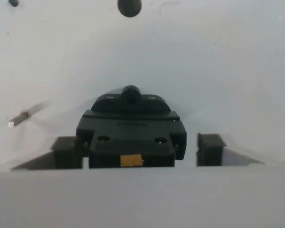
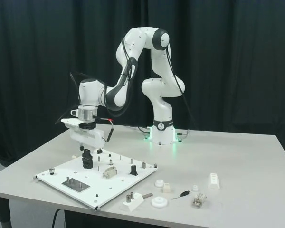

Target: Remove D-SUB.

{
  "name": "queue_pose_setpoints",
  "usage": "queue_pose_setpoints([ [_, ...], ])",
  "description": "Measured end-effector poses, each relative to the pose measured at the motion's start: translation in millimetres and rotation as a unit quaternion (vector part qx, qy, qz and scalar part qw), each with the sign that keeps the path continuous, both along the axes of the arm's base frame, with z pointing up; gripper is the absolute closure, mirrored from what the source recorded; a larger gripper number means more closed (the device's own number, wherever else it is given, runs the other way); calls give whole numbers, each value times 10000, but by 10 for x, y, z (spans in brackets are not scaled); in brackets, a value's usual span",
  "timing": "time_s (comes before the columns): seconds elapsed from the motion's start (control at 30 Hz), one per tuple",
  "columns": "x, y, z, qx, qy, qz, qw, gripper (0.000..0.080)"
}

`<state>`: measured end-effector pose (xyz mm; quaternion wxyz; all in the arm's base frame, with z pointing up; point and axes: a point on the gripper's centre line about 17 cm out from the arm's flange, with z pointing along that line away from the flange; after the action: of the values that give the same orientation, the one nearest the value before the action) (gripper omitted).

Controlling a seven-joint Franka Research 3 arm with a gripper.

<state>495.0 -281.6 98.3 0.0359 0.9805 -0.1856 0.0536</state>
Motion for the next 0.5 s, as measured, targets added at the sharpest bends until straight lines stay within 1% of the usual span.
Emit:
queue_pose_setpoints([
  [0.17,12,9,21,36,25,-7,10000,84],
  [0.2,13,11,24,43,28,-10,10000,427],
  [0.5,38,2,44,65,15,-49,10000,422],
])
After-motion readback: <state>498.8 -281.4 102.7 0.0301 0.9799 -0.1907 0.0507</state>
